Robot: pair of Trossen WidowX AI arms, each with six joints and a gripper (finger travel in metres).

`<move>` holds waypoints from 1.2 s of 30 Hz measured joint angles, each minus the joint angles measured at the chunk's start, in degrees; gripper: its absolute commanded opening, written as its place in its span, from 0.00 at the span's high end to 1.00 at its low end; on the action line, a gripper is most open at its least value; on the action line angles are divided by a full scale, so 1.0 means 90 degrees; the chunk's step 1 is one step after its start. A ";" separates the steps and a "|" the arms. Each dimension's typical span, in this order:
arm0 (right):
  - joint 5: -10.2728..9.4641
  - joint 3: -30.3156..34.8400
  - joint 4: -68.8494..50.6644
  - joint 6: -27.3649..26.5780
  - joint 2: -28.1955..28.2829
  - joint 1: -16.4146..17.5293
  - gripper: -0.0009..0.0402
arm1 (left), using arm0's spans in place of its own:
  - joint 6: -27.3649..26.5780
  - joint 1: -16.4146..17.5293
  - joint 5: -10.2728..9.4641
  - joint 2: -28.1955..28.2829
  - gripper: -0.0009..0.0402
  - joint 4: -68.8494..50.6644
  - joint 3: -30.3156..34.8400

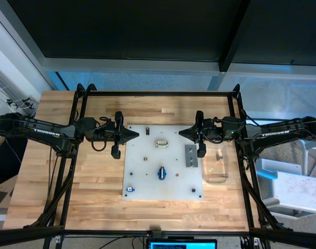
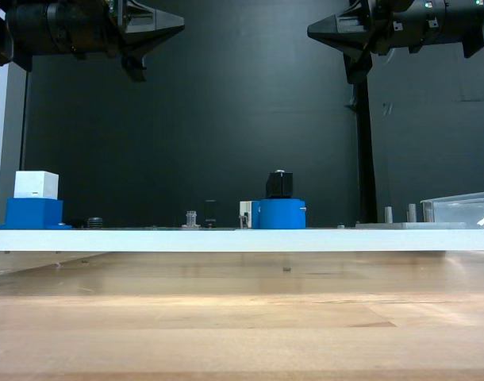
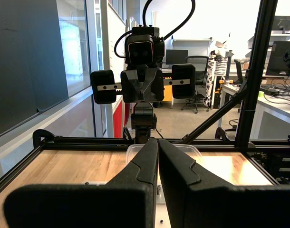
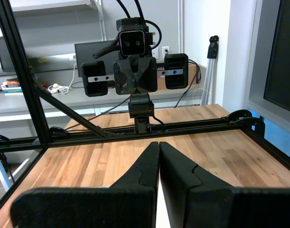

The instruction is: Pick the 16mm cylinder and place it in the taskboard

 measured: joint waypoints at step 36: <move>0.0172 0.1574 -0.4930 0.0602 0.0002 0.0032 0.98 | 0.0000 0.0000 0.0002 0.0000 0.98 -0.0002 0.0000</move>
